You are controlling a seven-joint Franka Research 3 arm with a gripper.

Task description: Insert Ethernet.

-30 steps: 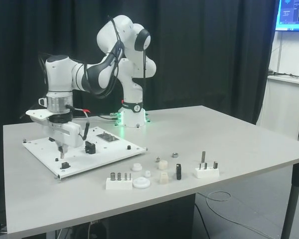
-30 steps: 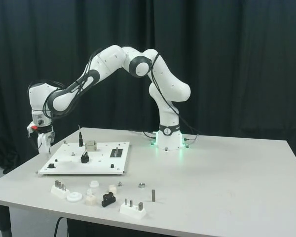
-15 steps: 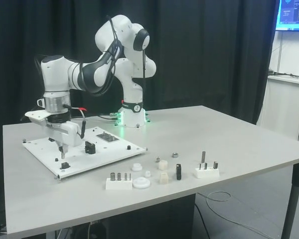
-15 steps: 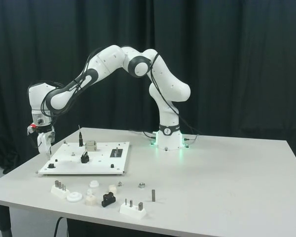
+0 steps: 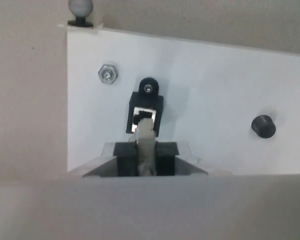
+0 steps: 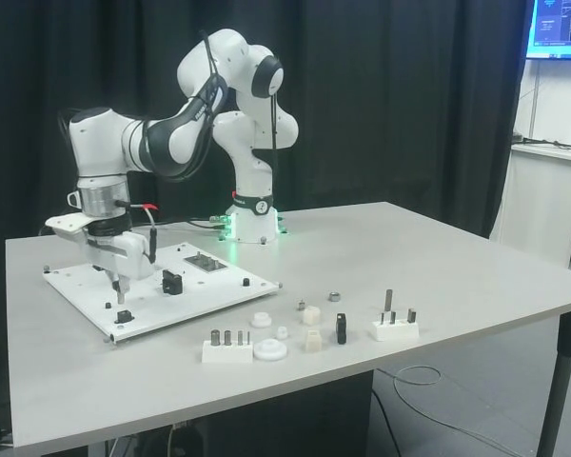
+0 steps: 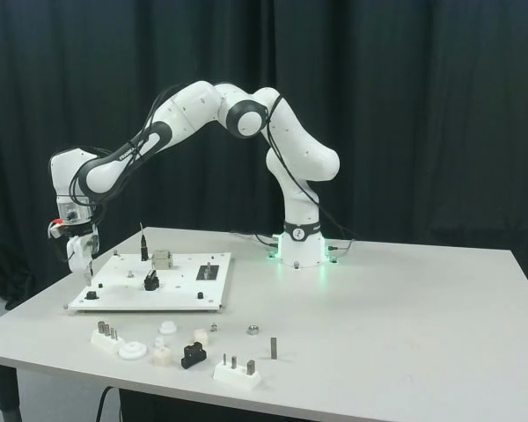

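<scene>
Now arm reaches over board.

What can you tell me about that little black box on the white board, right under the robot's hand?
The black socket is a small, plastic-looking block mounted flat on the white board, near its corner, held by a screw through a rounded tab. Its opening shows a pale interior. The white Ethernet plug, held in the gripper, has its tip at or just inside that opening; how deep cannot be told. A hex nut sits beside it and a black peg farther off.
</scene>
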